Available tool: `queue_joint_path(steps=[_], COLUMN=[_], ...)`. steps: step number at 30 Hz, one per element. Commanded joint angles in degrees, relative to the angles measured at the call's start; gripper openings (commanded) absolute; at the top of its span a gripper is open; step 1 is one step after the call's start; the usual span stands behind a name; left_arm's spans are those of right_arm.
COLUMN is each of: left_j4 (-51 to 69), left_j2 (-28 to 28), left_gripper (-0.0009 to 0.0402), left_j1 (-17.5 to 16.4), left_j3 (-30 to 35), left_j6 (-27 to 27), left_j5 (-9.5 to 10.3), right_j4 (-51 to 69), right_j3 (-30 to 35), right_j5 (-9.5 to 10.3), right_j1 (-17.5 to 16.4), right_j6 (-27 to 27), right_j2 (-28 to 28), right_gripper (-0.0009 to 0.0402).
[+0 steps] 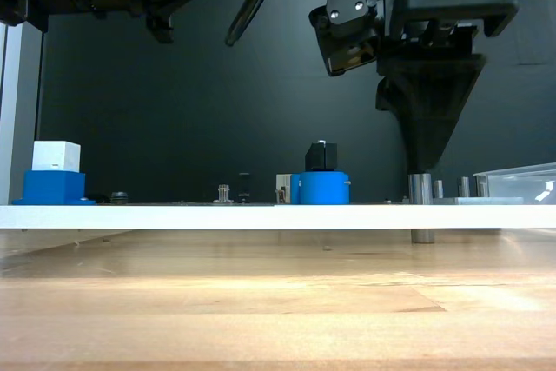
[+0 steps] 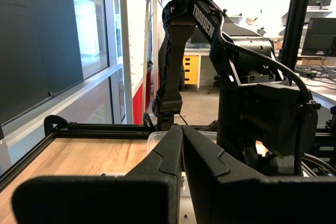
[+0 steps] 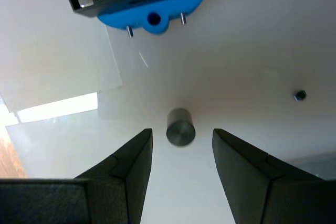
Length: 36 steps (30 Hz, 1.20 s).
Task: Pick the 16mm cylinder and place it in the taskboard
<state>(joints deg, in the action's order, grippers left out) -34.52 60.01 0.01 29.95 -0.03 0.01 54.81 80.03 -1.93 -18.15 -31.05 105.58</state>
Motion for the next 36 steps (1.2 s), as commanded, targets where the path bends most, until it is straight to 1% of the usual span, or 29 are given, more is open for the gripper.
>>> queue_joint_path(steps=[1,16,23,36], left_j4=[0.00,0.00,0.00,0.02], left_j2=[0.00,0.00,0.00,0.00], left_gripper=[0.0000,0.0000,0.0000,0.0000], left_j1=[-0.02,0.00,-0.02,-0.02], left_j3=[0.00,0.00,0.00,0.00], left_j6=[0.00,-0.02,-0.02,-0.02], left_j5=[0.00,0.00,0.00,0.00], right_j4=[1.03,2.69,5.81,5.35], right_j3=[0.00,0.00,0.00,0.00], right_j5=[0.02,0.02,0.04,0.00], right_j1=[-0.04,-0.13,-0.13,-0.04], right_j6=[-0.02,0.00,-0.04,-0.17], right_j2=[-1.31,-7.52,-8.46,-8.63], right_gripper=[0.0157,0.0157,0.0157,0.0158])
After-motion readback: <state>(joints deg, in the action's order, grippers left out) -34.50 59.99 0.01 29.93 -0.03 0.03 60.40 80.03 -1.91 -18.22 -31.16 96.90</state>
